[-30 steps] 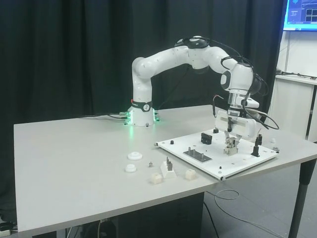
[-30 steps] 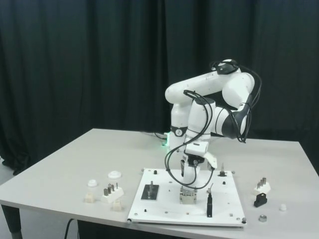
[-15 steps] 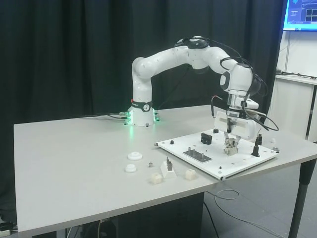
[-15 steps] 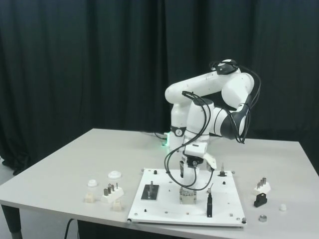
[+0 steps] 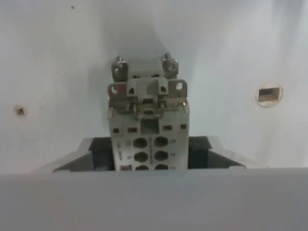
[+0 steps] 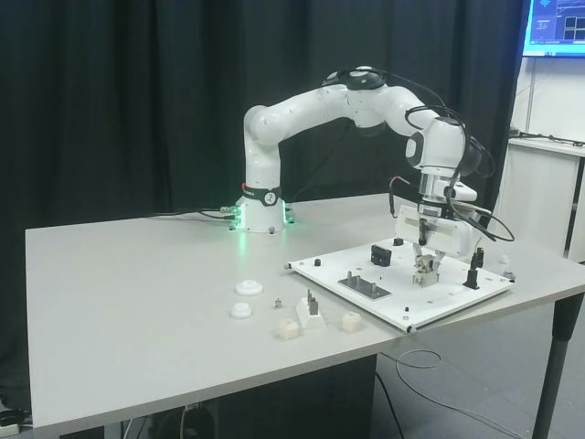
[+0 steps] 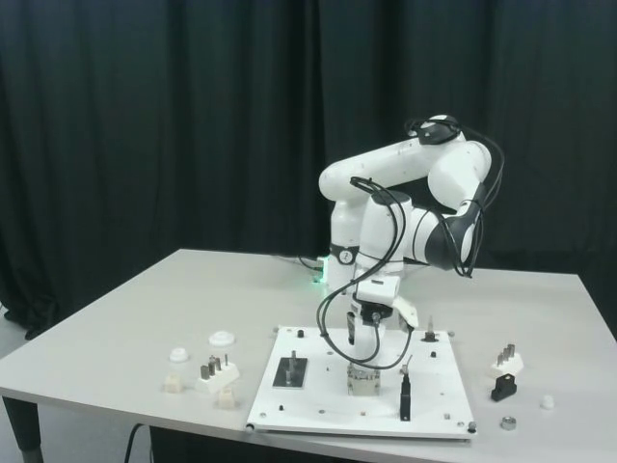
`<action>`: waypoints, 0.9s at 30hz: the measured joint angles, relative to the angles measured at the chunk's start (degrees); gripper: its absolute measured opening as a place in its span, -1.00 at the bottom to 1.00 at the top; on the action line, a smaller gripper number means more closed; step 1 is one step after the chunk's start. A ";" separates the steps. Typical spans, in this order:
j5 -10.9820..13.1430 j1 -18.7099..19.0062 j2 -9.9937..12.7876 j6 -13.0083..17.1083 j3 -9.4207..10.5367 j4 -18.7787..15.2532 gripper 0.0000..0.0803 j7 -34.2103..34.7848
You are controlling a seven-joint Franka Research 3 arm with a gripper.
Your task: Insert waterproof.
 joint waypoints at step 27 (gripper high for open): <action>-0.04 -0.31 0.46 -3.38 -3.01 1.23 0.98 0.86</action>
